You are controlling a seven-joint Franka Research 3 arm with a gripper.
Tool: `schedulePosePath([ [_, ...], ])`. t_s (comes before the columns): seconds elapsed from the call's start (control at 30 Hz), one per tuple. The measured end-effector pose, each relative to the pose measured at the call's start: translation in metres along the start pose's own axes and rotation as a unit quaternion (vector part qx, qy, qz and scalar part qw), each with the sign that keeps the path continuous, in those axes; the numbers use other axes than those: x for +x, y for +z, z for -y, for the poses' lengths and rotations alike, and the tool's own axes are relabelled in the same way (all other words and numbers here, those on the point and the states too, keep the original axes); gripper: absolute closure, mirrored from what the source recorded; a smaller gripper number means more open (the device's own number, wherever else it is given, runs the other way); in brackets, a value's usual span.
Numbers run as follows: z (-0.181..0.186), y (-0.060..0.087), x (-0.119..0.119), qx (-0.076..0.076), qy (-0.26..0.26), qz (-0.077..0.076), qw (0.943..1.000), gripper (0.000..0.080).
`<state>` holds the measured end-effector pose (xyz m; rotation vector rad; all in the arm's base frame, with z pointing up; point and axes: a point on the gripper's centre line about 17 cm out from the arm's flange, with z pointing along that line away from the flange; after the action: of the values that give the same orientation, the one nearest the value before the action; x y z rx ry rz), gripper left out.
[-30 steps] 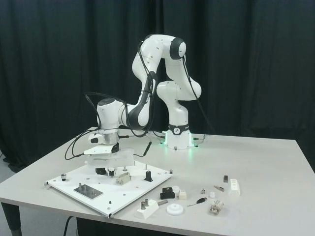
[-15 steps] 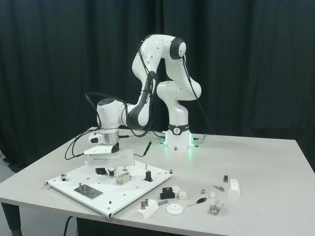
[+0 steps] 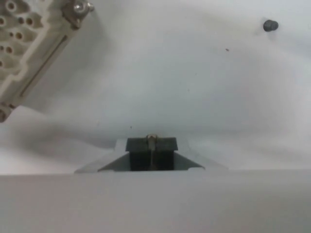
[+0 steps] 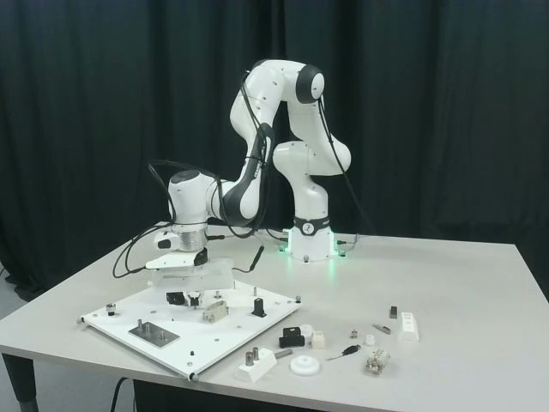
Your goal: Remove square peg 1.
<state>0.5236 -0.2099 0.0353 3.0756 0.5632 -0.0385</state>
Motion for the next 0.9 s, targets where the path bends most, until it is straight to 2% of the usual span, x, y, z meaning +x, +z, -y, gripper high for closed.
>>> schedulePosePath([
  [0.9,-0.0002,-0.0025,0.0000,0.001,-0.002,-0.001,1.0000,0.0778],
])
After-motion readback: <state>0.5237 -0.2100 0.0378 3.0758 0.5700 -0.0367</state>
